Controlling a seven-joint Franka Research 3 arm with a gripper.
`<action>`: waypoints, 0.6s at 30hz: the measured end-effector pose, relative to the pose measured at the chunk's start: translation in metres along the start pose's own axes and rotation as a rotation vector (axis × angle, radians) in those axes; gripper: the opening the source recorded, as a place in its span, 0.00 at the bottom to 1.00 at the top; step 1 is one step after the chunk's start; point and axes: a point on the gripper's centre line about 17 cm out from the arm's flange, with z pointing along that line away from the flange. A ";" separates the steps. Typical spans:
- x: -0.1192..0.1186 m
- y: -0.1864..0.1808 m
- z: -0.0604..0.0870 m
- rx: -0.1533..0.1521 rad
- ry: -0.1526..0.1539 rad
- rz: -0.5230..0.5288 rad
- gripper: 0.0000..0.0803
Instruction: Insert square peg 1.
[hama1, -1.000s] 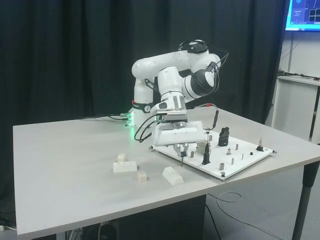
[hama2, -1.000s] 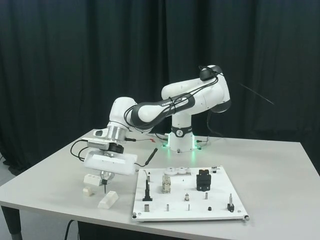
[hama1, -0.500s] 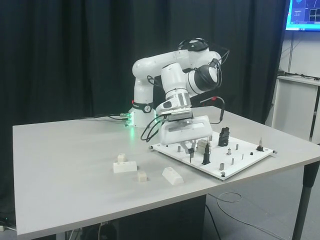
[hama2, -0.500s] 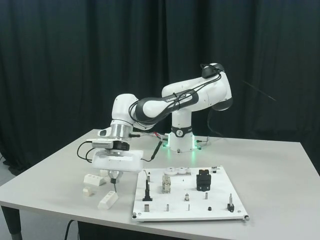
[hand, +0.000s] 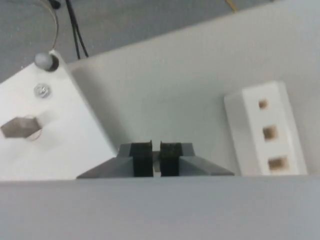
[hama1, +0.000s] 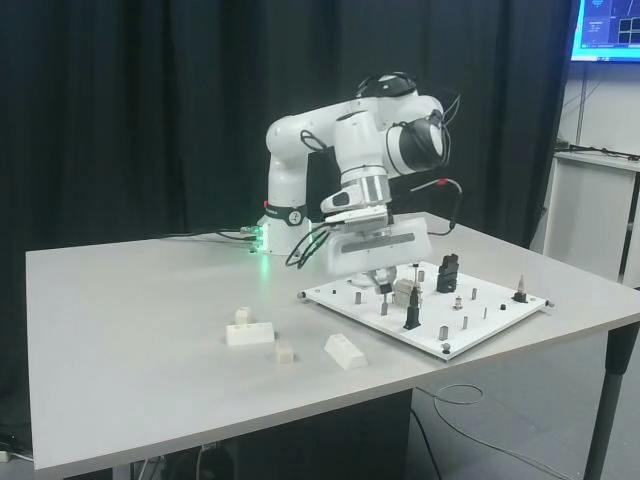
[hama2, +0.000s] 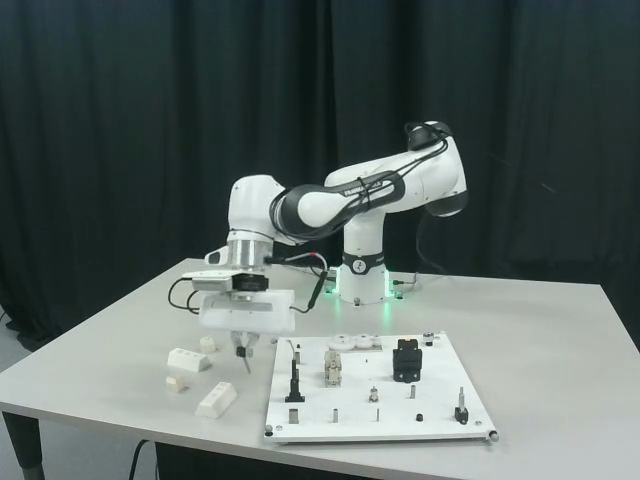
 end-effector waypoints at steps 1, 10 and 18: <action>-0.002 -0.001 -0.002 -0.004 -0.013 0.016 0.03; -0.023 -0.016 -0.018 -0.039 -0.106 0.137 0.03; -0.040 -0.030 -0.031 -0.085 -0.167 0.204 0.03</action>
